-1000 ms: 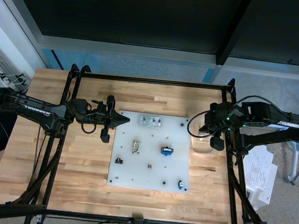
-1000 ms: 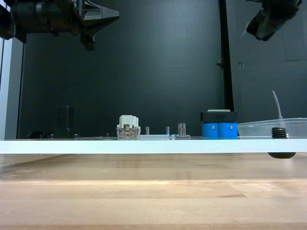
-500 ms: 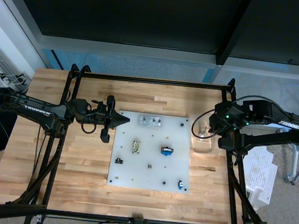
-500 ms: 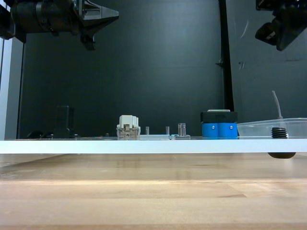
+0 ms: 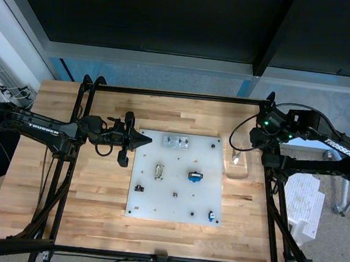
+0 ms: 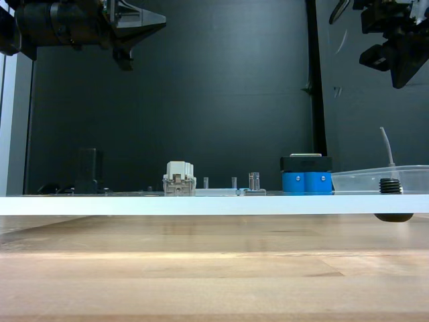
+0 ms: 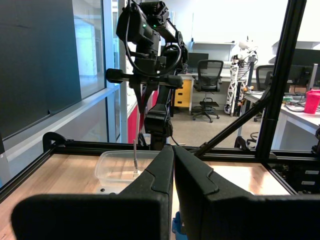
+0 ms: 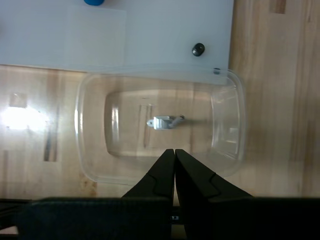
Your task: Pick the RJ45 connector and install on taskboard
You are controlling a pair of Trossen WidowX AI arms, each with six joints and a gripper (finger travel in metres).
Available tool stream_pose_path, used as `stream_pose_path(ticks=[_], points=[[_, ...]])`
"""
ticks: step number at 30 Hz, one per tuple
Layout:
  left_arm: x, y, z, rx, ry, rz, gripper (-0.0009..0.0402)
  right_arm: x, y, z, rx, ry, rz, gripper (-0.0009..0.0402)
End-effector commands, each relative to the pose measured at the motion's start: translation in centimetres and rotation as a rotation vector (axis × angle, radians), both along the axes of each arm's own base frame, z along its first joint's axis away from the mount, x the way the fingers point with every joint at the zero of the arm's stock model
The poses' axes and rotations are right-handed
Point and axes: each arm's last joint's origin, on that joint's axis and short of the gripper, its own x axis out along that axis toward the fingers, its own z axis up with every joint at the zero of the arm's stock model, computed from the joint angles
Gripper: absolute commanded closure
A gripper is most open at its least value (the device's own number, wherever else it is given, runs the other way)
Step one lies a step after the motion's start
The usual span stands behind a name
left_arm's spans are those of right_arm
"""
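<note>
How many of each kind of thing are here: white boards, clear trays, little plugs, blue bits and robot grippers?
1 taskboard
1 clear tray
1 RJ45 connector, lying in the tray
2 blue fittings, on the taskboard
2 grippers: left gripper shut, raised by the taskboard's left side; right gripper shut, raised over the clear tray
Total: 7

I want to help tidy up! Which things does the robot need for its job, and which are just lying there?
Needed: RJ45 connector in the clear tray; taskboard; right hand, shut, above the tray.
Just there: left hand, shut, high over the taskboard's left edge; blue fittings; silver blocks.
</note>
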Motion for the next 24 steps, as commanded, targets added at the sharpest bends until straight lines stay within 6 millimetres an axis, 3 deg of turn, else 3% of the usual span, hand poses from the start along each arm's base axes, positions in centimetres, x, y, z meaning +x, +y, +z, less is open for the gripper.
stream_pose_path(ticks=[1, 10, 24], points=[[0.0, 0.0, 0.0, 0.000, 0.000, 0.000, 0.0393, 0.0, -0.6, -0.4, -0.002, 0.019, -0.021, 0.0393], [0.0, 0.0, 0.0, 0.000, 0.000, 0.000, 0.0393, 0.1, -2.0, -2.2, 0.019, 0.085, -0.083, 0.0379], [0.0, 0.0, 0.0, 0.000, 0.000, 0.000, 0.0393, 0.8, -2.2, -5.6, 0.069, 0.076, -0.050, 0.0236]])
